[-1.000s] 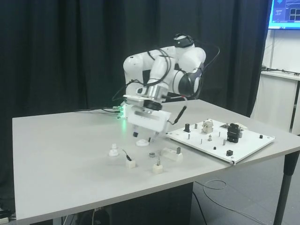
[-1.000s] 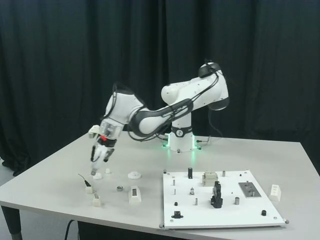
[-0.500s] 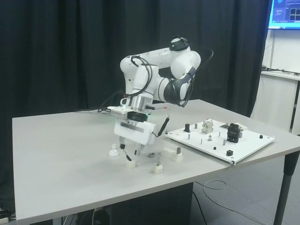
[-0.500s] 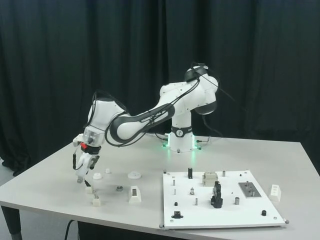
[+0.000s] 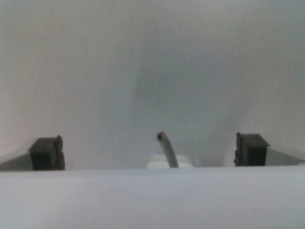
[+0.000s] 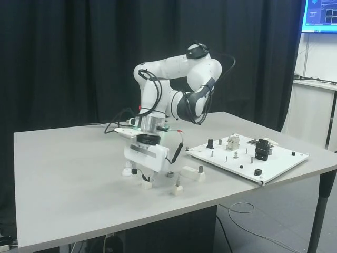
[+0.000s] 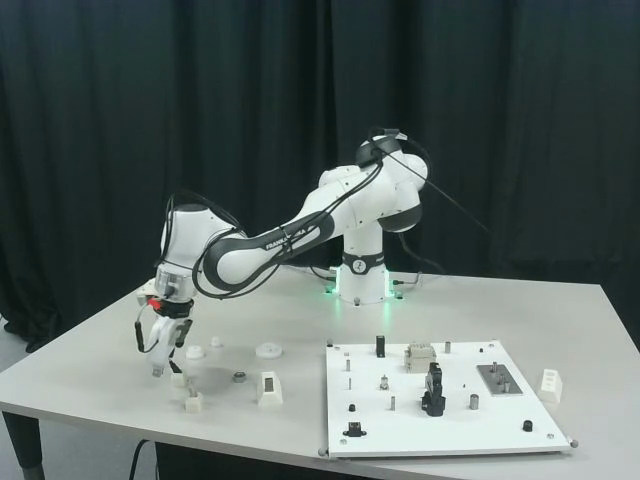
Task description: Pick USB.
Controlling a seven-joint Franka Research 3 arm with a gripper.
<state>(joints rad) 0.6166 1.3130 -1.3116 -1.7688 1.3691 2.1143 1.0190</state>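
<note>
Wrist view: open hand straddling the USB, lower centre.
Its upright lead could snag a finger, tipping the block on the table.

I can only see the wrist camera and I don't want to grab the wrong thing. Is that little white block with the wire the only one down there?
Observer: No. A second white block sits close beside the USB plug, nearer the table's front edge.
Operator: Is there anything big nearby that I could bump?
Observer: A white board holding small parts lies further along the table, well apart from the tool, which hangs low over the plug.
</note>
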